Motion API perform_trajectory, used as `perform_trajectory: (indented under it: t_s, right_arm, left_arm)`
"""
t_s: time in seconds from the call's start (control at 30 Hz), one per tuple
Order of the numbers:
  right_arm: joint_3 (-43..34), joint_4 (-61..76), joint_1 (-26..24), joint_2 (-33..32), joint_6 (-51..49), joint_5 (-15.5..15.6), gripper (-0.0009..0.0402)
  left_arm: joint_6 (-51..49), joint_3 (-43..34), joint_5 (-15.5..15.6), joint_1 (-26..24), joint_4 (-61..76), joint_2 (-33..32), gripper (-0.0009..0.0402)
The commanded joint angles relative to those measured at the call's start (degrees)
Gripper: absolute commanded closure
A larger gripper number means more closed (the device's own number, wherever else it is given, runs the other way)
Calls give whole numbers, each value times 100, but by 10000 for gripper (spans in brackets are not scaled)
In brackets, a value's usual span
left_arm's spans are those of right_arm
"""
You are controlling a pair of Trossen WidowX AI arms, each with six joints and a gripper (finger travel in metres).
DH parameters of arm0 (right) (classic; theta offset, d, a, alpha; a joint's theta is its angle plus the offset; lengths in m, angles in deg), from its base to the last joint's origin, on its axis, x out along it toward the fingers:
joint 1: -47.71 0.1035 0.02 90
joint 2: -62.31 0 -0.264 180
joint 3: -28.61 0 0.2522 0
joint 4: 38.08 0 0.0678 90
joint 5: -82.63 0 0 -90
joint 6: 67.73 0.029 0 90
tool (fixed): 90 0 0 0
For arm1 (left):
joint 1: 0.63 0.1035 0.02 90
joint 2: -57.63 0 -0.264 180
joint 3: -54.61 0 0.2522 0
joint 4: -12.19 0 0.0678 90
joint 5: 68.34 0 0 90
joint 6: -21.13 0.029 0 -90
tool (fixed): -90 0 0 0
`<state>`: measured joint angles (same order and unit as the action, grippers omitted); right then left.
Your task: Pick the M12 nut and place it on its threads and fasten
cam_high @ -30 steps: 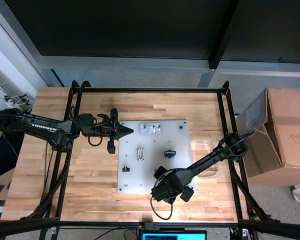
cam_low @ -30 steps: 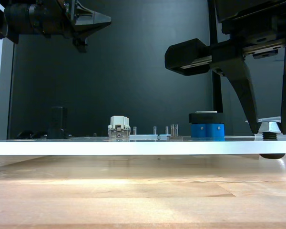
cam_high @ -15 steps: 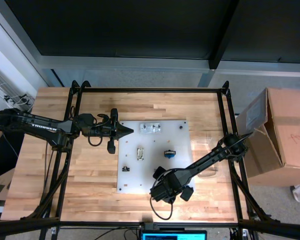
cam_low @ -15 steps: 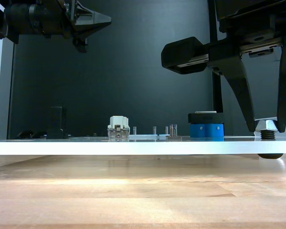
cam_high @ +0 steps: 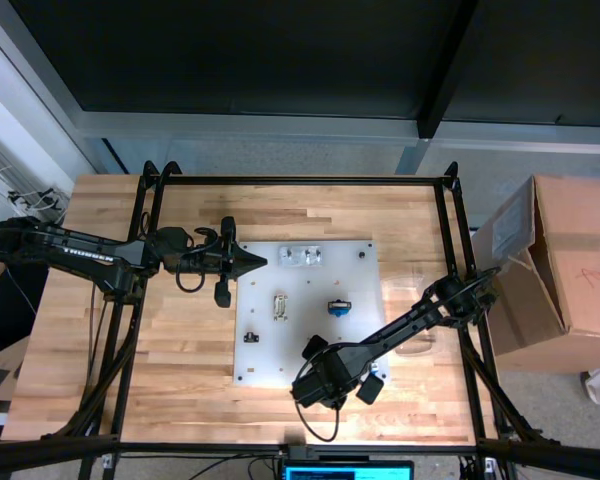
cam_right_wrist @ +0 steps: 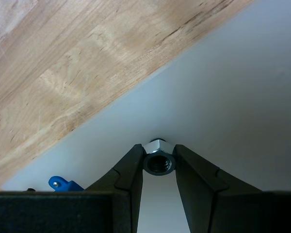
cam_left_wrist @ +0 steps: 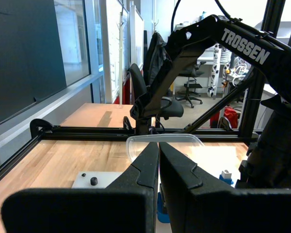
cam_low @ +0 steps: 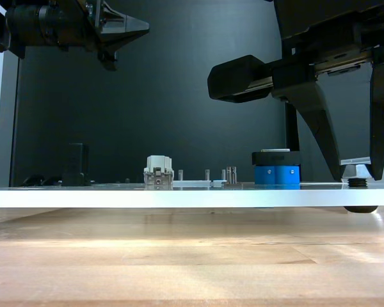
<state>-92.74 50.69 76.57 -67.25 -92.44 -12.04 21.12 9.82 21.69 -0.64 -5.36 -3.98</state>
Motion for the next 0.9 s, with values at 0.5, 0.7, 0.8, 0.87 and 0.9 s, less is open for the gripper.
perform_trajectory:
  t_s: [0.5, 0.7, 0.8, 0.87, 0.9]
  right_arm:
    - [9, -61, -9, -42, 24, 17, 386]
    - [-63, -57, -9, -35, 44, 13, 333]
    - [-83, -59, -11, -35, 44, 15, 305]
    - [-90, -52, -11, -35, 55, 17, 289]
    - [-87, -52, -11, -35, 81, 15, 281]
  left_arm:
    - [0, 0, -2, 0, -4, 0, 393]
    - [0, 0, 0, 2, -2, 0, 393]
    - [0, 0, 0, 0, -4, 0, 393]
    - [0, 0, -2, 0, -4, 0, 393]
    - [0, 0, -2, 0, -4, 0, 393]
